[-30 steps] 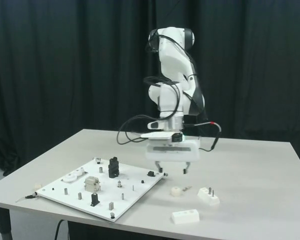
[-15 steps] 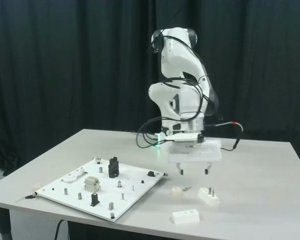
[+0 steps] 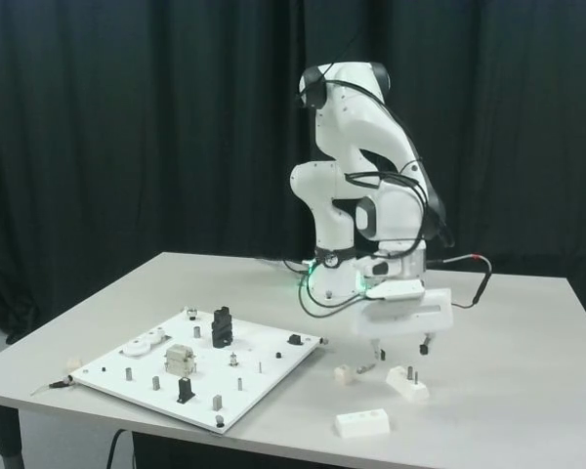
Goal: Pick square peg 1.
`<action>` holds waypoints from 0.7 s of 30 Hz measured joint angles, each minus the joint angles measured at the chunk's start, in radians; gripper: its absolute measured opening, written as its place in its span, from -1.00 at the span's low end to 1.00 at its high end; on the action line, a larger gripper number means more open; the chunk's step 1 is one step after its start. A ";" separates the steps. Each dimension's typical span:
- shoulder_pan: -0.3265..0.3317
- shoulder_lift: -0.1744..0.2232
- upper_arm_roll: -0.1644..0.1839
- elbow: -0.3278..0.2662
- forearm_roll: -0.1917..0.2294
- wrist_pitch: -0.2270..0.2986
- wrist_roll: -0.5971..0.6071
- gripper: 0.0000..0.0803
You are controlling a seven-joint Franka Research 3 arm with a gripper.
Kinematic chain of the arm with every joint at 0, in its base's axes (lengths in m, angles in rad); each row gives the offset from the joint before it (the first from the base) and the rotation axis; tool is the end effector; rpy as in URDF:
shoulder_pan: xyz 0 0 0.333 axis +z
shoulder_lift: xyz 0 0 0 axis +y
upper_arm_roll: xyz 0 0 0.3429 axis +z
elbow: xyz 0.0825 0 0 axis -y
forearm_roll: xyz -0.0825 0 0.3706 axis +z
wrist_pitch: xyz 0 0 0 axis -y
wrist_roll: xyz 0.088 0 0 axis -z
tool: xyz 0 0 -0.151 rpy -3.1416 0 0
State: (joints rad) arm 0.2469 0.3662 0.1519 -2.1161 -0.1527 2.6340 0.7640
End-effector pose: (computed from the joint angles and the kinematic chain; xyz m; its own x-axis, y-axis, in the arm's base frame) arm 0.5552 0.2331 0.2477 0.9575 -0.2520 0.1400 -0.2429 -0.9668 -0.0788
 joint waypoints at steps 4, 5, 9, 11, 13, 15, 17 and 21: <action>0.011 0.033 0.000 0.037 0.000 -0.038 -0.031 0.99; 0.013 0.040 0.000 0.046 0.000 -0.047 -0.033 0.99; 0.023 0.067 0.000 0.079 0.000 -0.091 -0.043 0.99; 0.027 0.078 0.000 0.093 0.000 -0.111 -0.047 0.99; 0.031 0.090 0.000 0.105 0.000 -0.128 -0.049 0.99; 0.035 0.100 0.000 0.113 0.000 -0.136 -0.049 0.99; 0.039 0.108 0.000 0.119 0.000 -0.142 -0.050 0.99; 0.049 0.123 0.000 0.125 0.000 -0.147 -0.050 0.99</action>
State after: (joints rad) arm 0.2956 0.4896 0.1515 -1.9910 -0.1524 2.4872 0.7142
